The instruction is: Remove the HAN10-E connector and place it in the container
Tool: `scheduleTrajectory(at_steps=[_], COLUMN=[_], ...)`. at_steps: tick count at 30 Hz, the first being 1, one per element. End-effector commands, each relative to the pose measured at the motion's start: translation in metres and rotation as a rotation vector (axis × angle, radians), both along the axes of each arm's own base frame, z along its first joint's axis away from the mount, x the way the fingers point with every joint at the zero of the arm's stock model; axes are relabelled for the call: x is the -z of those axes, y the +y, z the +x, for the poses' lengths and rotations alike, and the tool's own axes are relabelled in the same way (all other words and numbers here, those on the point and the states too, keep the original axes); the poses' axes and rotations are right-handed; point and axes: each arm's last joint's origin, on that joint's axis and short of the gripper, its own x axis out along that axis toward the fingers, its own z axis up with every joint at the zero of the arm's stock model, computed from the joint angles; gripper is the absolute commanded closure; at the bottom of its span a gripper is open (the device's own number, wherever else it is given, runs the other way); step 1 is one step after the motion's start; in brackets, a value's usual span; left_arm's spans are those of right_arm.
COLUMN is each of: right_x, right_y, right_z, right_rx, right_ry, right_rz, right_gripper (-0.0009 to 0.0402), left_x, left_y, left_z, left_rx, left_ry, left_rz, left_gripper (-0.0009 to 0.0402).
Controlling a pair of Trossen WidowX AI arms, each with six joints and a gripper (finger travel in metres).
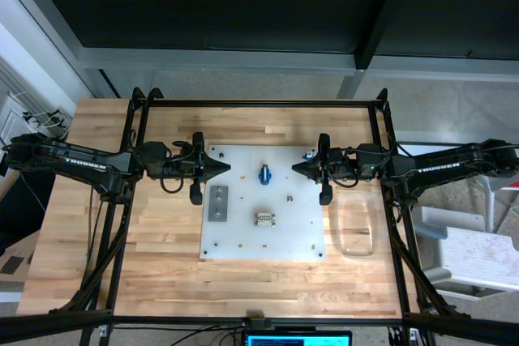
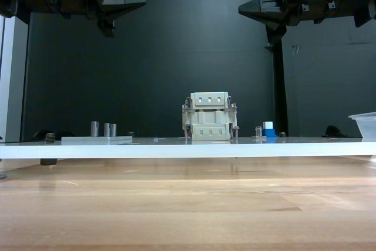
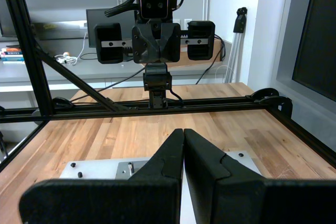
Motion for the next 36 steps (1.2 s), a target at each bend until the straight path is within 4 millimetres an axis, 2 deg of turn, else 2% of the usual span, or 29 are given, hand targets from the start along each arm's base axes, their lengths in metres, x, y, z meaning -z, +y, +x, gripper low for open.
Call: scheduleTrajectory(at_steps=[1, 11, 15, 22, 36], right_x=[0.000, 0.000, -0.007, -0.027, -0.058], right_y=[0.000, 0.000, 0.000, 0.000, 0.004], right_z=[0.000, 0.000, 0.003, 0.016, 0.057], right_rx=[0.000, -0.002, 0.001, 0.001, -0.014], right_ry=[0.005, 0.009, 0.042, 0.196, 0.591], right_rz=[0.000, 0.005, 0.018, 0.018, 0.021], right_gripper=[0.0393, 0.0393, 0.0393, 0.0393, 0.0393], left_x=[0.000, 0.000, 0.000, 0.000, 0.000], left_y=[0.000, 0.000, 0.000, 0.000, 0.000], left_z=[0.000, 0.000, 0.000, 0.000, 0.000], left_rx=[0.000, 0.000, 0.000, 0.000, 0.000], left_ry=[-0.001, -0.001, -0.001, -0.001, 0.000], left_rz=[0.000, 0.000, 0.000, 0.000, 0.000], left_gripper=[0.0393, 0.0393, 0.0393, 0.0393, 0.0393])
